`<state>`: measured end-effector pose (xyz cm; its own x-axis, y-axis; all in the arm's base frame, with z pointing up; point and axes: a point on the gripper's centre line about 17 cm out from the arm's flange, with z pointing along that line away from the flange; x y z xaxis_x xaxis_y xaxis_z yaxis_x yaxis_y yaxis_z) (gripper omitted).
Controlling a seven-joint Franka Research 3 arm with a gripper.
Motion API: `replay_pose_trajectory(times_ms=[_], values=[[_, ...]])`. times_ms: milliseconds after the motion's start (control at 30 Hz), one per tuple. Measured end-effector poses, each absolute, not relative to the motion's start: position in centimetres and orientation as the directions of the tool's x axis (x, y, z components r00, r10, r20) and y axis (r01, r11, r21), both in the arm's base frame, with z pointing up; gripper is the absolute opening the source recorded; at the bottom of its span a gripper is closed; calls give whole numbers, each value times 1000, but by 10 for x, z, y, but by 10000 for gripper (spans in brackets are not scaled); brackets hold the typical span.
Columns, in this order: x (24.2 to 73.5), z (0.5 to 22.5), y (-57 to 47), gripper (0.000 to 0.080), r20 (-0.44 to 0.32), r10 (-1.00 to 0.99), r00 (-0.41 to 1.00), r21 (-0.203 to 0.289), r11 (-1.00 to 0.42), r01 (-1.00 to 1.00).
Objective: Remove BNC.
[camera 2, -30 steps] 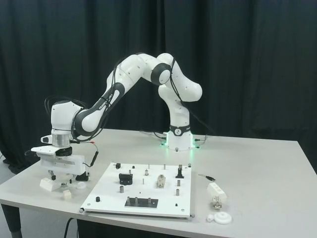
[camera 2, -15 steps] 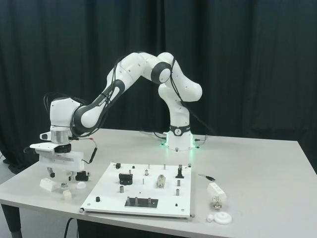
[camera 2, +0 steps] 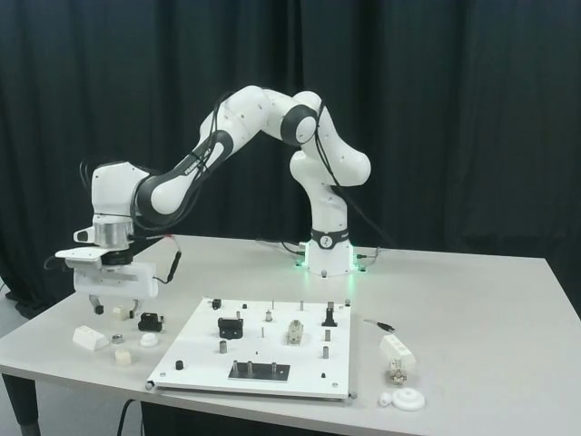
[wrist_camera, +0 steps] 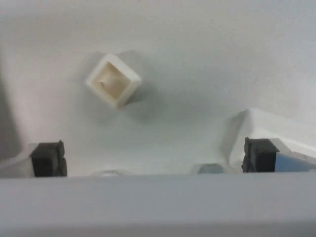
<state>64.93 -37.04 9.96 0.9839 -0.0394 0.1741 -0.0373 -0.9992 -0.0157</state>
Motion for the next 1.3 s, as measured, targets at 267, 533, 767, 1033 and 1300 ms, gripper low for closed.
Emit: replay_pose_trajectory(times_ms=[267,533,767,1033,1300], values=[[654,118,-345,800,162,-57,985,-52,-997,-49],[646,136,-316,800,107,-79,991,-91,-993,-69],[633,152,-283,800,45,-106,993,-128,-987,-100],[619,164,-246,800,-7,-137,990,-143,-980,-137],[600,163,-211,800,-58,-177,983,-143,-973,-183]])
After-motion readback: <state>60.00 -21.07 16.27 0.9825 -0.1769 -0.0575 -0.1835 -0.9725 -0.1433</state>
